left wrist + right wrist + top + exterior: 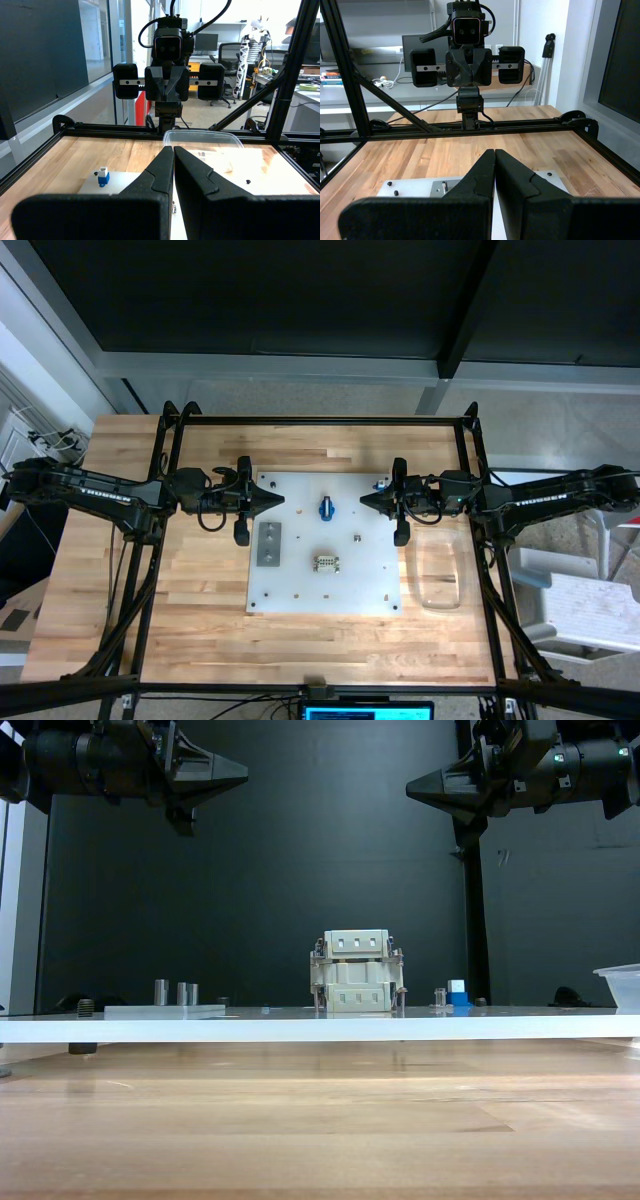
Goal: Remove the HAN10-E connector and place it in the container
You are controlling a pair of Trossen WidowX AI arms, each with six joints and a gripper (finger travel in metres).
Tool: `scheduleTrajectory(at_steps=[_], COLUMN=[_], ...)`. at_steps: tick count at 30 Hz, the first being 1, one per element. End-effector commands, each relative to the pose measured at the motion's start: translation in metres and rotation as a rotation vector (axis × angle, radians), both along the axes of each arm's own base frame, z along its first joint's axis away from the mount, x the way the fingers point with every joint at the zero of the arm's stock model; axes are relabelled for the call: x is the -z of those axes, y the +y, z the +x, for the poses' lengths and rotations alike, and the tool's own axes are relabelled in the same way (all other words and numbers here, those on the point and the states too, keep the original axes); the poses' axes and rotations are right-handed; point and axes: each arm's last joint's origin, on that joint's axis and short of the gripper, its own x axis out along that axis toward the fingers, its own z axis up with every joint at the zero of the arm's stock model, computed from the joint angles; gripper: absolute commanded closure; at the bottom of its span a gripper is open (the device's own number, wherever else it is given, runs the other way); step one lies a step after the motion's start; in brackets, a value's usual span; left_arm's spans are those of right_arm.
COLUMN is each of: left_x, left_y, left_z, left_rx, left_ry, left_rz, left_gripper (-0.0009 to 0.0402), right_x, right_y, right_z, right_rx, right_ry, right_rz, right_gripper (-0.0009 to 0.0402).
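Observation:
The HAN10-E connector is a small beige block standing on the white board, toward its near edge; in the low view the connector sits upright in its mount. The clear container lies on the wood just right of the board, and it also shows as the container in the left wrist view. My left gripper hovers high over the board's far left part, shut on nothing. My right gripper hovers opposite it at the far right, also shut and holding nothing. Both tips point inward, well above the connector.
A grey metal block with two holes lies on the board's left side. A small blue knob stands between the two gripper tips, lower down. A black frame rings the wooden table.

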Motion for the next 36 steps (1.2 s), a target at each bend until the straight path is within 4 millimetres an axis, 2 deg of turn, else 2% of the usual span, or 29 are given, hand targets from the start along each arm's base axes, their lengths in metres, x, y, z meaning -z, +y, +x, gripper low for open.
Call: scheduleTrajectory(at_steps=[1, 11, 15, 22, 36], left_x=[0.000, 0.000, 0.000, 0.000, 0.000], left_y=[0.000, 0.000, 0.000, 0.000, 0.000], left_z=[0.000, 0.000, 0.000, 0.000, 0.000], left_rx=[0.000, 0.000, 0.000, 0.000, 0.000], left_ry=[-0.001, -0.001, -0.001, -0.001, 0.000], left_rz=[0.000, 0.000, 0.000, 0.000, 0.000], left_gripper=[0.0393, 0.0393, 0.0393, 0.0393, 0.0393], right_x=[0.000, 0.000, -0.007, -0.027, -0.058], right_y=[0.000, 0.000, 0.000, 0.000, 0.004], right_z=[0.000, 0.000, 0.003, 0.016, 0.057], right_rx=[0.000, -0.002, 0.001, 0.001, -0.014], right_ry=[0.005, 0.009, 0.042, 0.196, 0.591], right_rz=[0.000, 0.005, 0.018, 0.018, 0.021], right_gripper=[0.0393, 0.0393, 0.0393, 0.0393, 0.0393])
